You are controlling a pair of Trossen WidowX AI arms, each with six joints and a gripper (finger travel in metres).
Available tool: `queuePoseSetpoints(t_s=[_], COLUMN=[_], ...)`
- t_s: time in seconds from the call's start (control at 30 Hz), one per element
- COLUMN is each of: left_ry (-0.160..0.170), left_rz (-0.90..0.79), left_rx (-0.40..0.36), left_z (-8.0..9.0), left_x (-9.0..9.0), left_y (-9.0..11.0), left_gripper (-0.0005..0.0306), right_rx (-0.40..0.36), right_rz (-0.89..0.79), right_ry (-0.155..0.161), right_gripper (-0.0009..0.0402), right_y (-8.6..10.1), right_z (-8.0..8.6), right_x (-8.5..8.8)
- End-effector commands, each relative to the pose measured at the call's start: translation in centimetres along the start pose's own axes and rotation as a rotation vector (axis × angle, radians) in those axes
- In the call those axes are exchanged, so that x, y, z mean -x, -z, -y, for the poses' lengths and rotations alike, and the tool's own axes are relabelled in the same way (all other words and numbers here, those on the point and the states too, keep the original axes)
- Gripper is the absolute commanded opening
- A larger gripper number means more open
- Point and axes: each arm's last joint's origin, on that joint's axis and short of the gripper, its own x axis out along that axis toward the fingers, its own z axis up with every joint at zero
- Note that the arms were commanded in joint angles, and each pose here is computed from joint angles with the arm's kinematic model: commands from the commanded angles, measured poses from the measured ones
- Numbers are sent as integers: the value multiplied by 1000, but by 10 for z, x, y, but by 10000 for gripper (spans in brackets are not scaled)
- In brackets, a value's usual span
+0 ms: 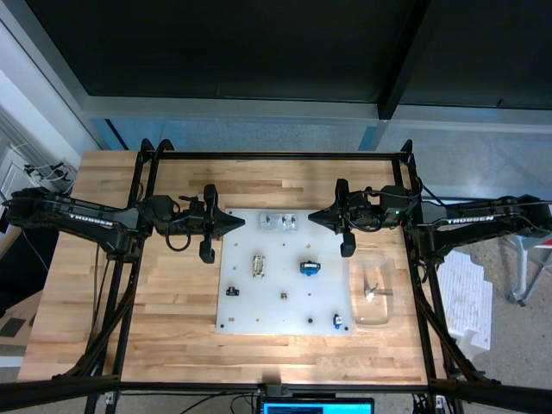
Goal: Pick the RJ45 connector and install on taskboard
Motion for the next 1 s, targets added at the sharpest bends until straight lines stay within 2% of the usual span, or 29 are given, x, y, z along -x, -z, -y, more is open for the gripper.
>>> queuePoseSetpoints(t_s=[0.03,0.63,1.0], left_ry=[0,-1,0], left_rz=[0,-1,-1], left_rx=[0,0,0], left_z=[0,0,0], left_x=[0,0,0], left_y=[0,0,0], left_gripper=[0,0,0], right_rx=[0,-2,23], right_rz=[0,-2,-97], right_ry=[0,0,17], right_gripper=[0,0,0], right_y=[0,-2,-15], right_z=[0,0,-2], right_x=[0,2,22])
